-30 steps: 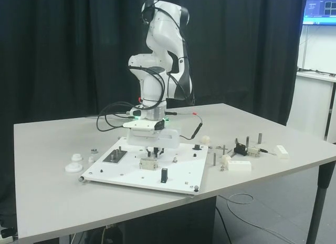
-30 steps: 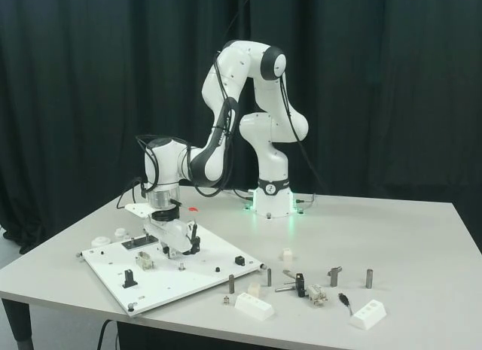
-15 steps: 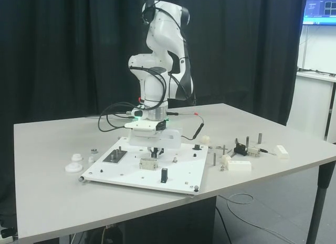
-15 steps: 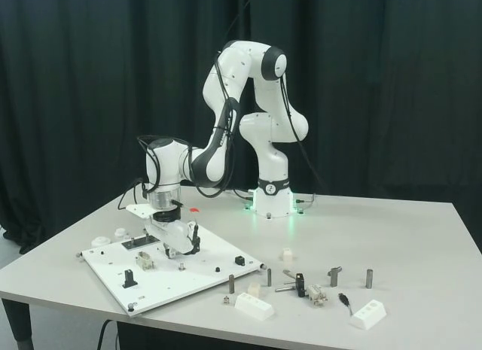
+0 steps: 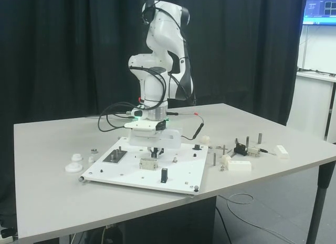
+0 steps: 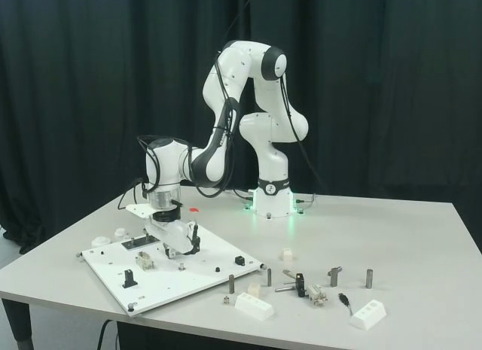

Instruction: Remove square peg 1.

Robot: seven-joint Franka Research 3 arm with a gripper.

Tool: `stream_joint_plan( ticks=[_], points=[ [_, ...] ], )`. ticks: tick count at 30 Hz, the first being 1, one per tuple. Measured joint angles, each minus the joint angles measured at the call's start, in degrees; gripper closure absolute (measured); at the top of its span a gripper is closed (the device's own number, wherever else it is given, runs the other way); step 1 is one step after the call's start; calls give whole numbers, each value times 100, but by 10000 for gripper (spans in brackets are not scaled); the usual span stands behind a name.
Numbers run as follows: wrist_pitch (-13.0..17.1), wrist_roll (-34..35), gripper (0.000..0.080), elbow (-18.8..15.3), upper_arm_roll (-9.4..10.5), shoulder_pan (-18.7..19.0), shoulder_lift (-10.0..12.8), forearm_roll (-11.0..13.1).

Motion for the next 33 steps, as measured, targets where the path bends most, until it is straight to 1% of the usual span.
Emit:
stream_joint_plan(
  ticks=[9, 19, 24, 28, 33],
  points=[
    [-48, 56, 767, 0, -14, 0, -56, 0],
    [-235, 59, 767, 3, -70, 1, -233, -2],
    [-263, 59, 767, 18, -107, 7, -322, -16],
    [-302, 59, 767, 40, -144, 11, -413, -72],
    [-472, 59, 768, 116, -200, 19, -540, -217]
  ],
)
